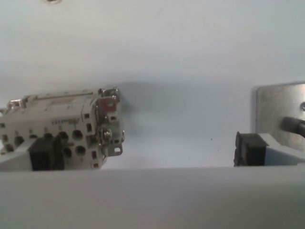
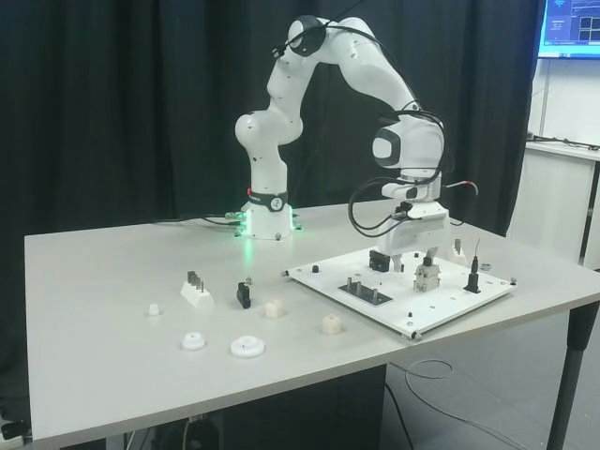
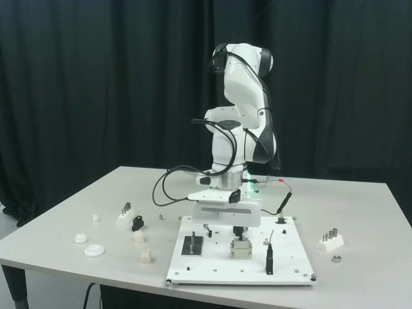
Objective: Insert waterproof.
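While the gripper hangs over the white board with fingers spread wide and empty, the waterproof connector lies left of centre in the wrist frame. Long axis runs left-right there, pin-hole face toward the camera.

No text can be read. The white multi-pin connector block bears a line of small print too fine to make out, and the lit screen in the room's corner shows only illegible marks.
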`<action>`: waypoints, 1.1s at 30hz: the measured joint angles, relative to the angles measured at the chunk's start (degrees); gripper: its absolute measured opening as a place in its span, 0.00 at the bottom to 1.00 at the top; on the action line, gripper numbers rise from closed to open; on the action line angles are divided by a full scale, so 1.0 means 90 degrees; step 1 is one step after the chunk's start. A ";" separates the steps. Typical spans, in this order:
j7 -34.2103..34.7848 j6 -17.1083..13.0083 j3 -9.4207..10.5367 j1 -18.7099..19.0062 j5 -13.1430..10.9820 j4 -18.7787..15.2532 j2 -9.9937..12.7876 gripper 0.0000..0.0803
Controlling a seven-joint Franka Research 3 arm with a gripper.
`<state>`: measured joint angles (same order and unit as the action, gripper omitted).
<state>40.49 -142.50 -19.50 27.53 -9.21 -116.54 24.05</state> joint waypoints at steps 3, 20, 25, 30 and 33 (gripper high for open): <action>-0.0002 -0.0014 0.0000 -0.0002 0.0000 -0.0007 -0.0005 1.00; 0.0023 0.0040 0.0108 0.0015 -0.0002 -0.0007 -0.0096 1.00; 0.0141 0.0138 0.0195 0.0016 -0.0015 0.0002 -0.0182 1.00; 0.0240 0.0248 0.0256 0.0033 -0.0017 0.0011 -0.0255 1.00; 0.0271 0.0294 0.0280 0.0042 -0.0017 0.0017 -0.0283 1.00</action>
